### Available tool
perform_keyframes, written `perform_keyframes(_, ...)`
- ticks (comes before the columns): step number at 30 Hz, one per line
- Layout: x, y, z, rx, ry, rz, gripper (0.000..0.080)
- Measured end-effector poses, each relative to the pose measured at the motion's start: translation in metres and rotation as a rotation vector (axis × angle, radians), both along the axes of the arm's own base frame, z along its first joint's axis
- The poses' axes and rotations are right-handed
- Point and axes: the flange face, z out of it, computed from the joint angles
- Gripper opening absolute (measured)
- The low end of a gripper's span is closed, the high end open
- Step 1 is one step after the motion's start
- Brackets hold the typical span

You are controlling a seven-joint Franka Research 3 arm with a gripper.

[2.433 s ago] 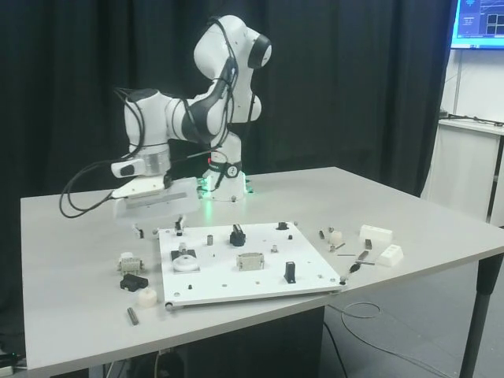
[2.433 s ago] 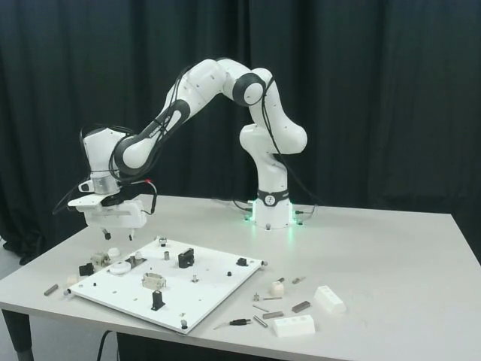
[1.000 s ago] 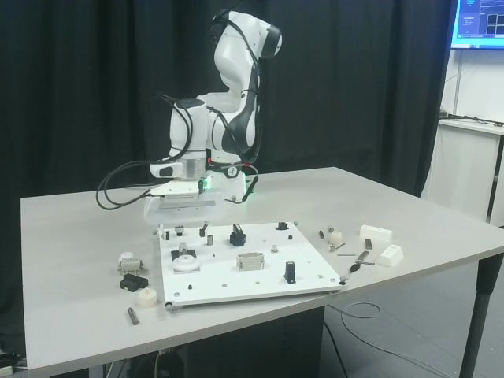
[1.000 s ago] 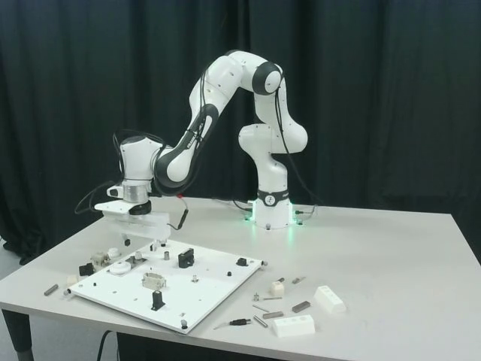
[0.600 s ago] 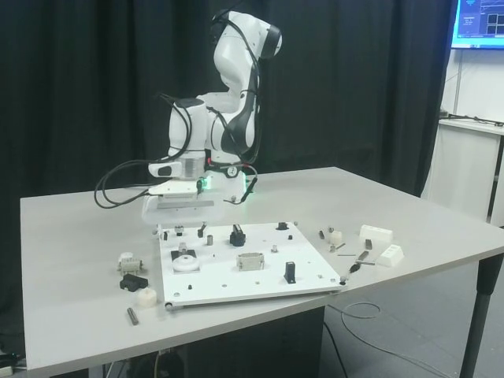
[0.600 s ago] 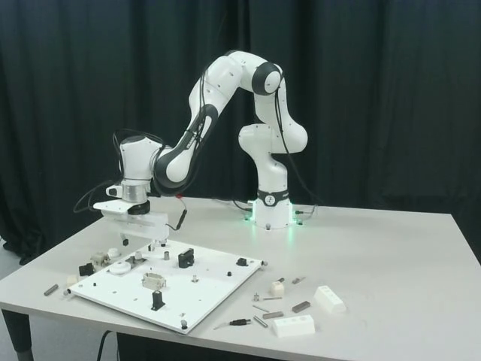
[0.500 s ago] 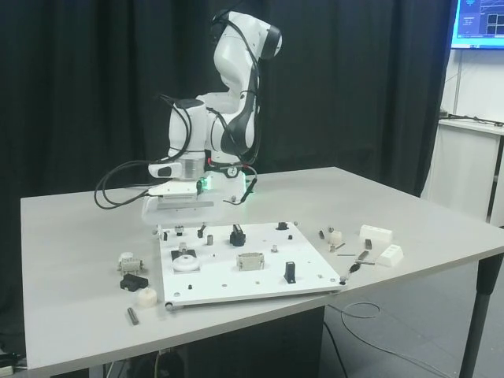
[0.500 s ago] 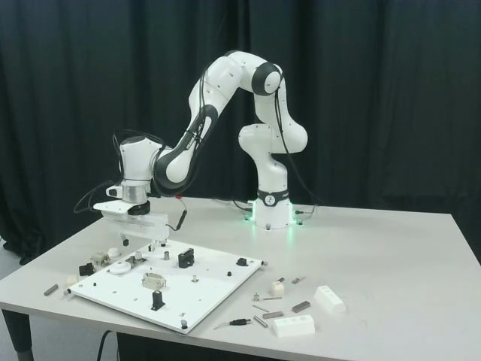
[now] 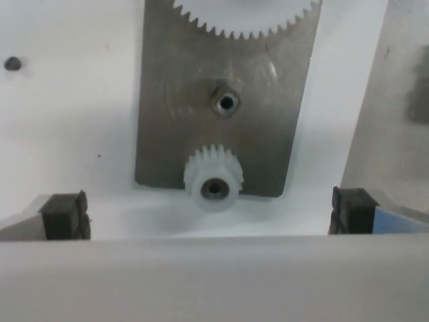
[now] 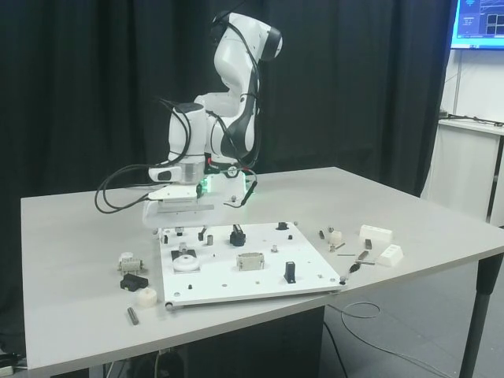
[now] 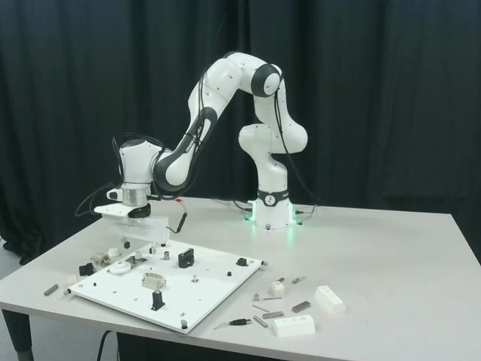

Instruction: Remove small gear.

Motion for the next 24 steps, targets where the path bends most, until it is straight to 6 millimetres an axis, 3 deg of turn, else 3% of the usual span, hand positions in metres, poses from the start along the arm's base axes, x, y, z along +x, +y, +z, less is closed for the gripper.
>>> perform_keyframes(21,0.006,-0.003,-0.01,-0.002,0.012,0.003,0.08)
perform_keyframes(22,0.006,-0.003,-0.011,-0.001,0.012,0.003,0.0687)
perform_keyframes(24,0.006,-0.004,-0.012,0.0,0.013,0.002,0.0687)
